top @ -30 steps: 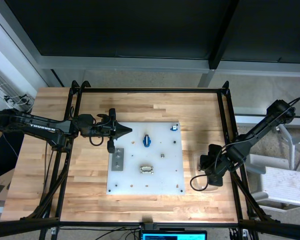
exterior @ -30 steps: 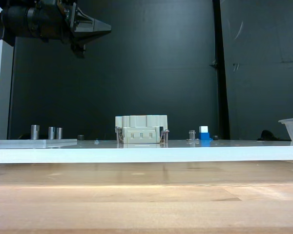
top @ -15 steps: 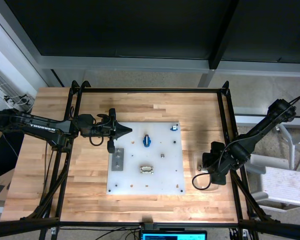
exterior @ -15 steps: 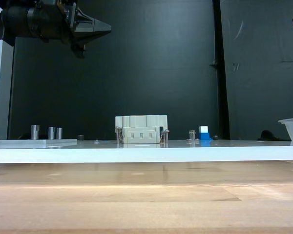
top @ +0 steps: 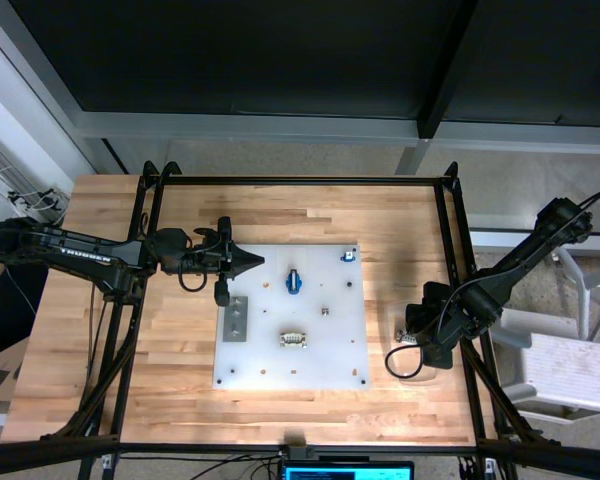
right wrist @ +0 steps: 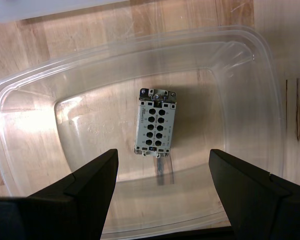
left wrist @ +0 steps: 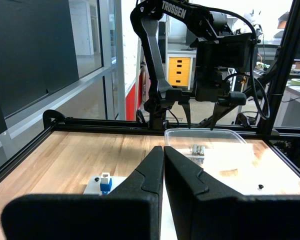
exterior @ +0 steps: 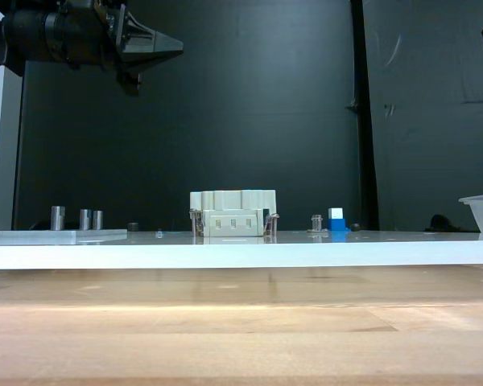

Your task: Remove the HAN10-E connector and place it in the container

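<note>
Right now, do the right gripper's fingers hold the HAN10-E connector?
No: the HAN10-E connector lies loose in the container below the open right gripper, while the left gripper hangs shut above the board's left side.

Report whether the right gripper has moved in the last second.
Yes: right gripper, open above the clear plastic tray, drifted slightly rightward, away from the white board. Left gripper hangs over its far-left corner.

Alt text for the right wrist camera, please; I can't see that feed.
A small beige connector lies flat inside the clear tray, pin holes facing up. The right gripper hangs open above it, one finger on each side. The left gripper, outside this view, is shut above the far left corner of the white board.
</note>
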### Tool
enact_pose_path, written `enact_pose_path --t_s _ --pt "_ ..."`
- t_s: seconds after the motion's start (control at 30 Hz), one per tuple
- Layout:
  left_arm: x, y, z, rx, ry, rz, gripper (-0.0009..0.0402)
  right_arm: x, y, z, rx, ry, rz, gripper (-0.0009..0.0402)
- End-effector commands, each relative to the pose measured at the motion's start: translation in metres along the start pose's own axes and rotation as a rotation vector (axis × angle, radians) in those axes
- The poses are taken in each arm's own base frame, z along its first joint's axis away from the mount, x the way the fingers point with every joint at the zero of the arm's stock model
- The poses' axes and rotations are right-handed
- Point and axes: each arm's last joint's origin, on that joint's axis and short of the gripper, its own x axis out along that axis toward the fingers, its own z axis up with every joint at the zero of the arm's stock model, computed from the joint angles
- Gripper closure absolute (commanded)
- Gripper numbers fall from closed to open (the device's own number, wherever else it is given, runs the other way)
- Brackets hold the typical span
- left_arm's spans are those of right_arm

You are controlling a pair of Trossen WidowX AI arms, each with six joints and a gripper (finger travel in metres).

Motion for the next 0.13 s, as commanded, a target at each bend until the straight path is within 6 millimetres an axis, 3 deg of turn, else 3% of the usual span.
enact_pose_path --t_s 0.03,0.13 --pt "0.0000 0.0000 0.0002 0.000 -0.001 0.000 0.0393 0.0001 0.0001 0.0001 0.003 0.000 0.000 0.0139" --pt "0.0001 0.0001 0.0001 0.000 0.000 0.000 0.0393 0.0001 0.0001 0.0000 0.003 0.000 0.000 0.0139"
